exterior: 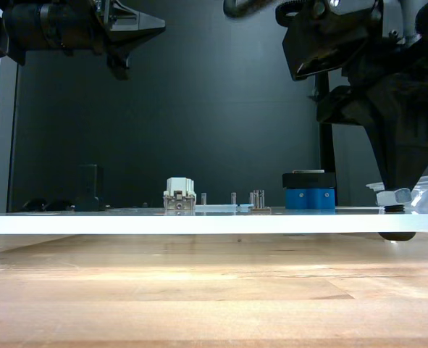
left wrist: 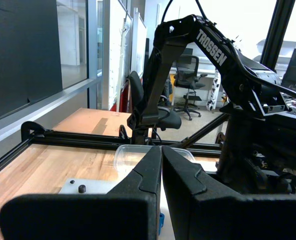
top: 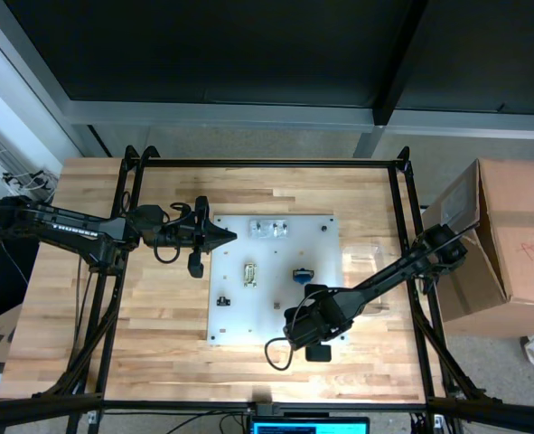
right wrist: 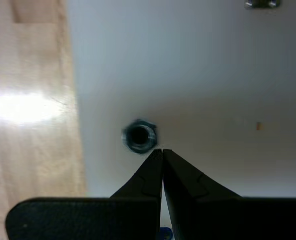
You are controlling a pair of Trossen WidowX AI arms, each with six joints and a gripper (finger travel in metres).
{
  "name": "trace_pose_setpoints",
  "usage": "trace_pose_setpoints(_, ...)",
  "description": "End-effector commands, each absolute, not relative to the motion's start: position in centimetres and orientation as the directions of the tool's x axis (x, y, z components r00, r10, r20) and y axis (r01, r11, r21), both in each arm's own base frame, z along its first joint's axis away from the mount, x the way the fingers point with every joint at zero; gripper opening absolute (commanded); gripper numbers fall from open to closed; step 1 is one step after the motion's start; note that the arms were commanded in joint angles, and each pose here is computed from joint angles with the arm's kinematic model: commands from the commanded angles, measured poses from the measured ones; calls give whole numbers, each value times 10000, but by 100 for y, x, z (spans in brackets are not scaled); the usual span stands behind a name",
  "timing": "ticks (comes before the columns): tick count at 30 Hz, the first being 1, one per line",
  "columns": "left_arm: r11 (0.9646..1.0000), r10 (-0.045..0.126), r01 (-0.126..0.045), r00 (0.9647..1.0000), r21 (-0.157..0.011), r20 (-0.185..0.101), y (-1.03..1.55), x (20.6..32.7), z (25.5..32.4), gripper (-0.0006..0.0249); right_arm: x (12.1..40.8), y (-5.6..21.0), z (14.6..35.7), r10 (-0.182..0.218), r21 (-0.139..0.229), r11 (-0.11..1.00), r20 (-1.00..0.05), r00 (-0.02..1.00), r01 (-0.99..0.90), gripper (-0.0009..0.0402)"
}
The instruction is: Pick the M12 nut and place it on its threads and fasten
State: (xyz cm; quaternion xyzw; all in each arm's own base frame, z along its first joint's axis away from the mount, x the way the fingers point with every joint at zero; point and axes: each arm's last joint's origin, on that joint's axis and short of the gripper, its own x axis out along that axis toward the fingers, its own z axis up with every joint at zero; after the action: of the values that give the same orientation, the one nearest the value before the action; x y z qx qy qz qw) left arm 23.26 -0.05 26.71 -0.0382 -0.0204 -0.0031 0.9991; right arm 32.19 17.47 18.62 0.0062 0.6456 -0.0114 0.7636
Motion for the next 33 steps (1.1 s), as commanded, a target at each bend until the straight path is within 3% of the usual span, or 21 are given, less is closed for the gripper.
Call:
trace_pose_setpoints(1,9971,-53,84,9992,-758,406,-5,2326,2671,0,3225,1750,1854,-76,-13,9993,-9859,1673,377,0)
trace_pose_setpoints(4,9971,-50,81,9991,-762,418,-5,2326,2672,0,3222,1753,1855,9,76,9992,-9867,1628,405,0)
trace_pose_setpoints(8,9971,-46,77,9991,-762,410,-4,2326,2671,0,3207,1781,1856,955,994,9946,-9892,1110,301,0)
trace_pose_setpoints(10,9971,-46,77,9991,-758,410,-4,2326,2671,0,3201,1781,1855,995,1035,9940,-9897,1031,344,0)
trace_pose_setpoints(15,9971,-50,81,9991,-762,410,-4,2326,2671,0,3198,1773,1857,832,890,9947,-9909,1062,506,0)
trace_pose_setpoints(21,9971,-50,81,9991,-758,414,-5,2326,2671,0,3205,1740,1858,-181,-58,9967,-9883,1512,814,0)
trace_pose_setpoints(28,9971,-50,81,9991,-758,414,-4,2326,2671,0,3213,1747,1851,-136,18,9951,-9876,1561,985,0)
trace_pose_setpoints(31,9971,-50,81,9991,-762,410,-5,2326,2671,0,3229,1768,1854,262,419,9947,-9864,1620,942,0)
trace_pose_setpoints(33,9971,-46,77,9991,-758,410,-4,2326,2671,0,3228,1797,1856,1207,1310,9884,-9847,1258,774,0)
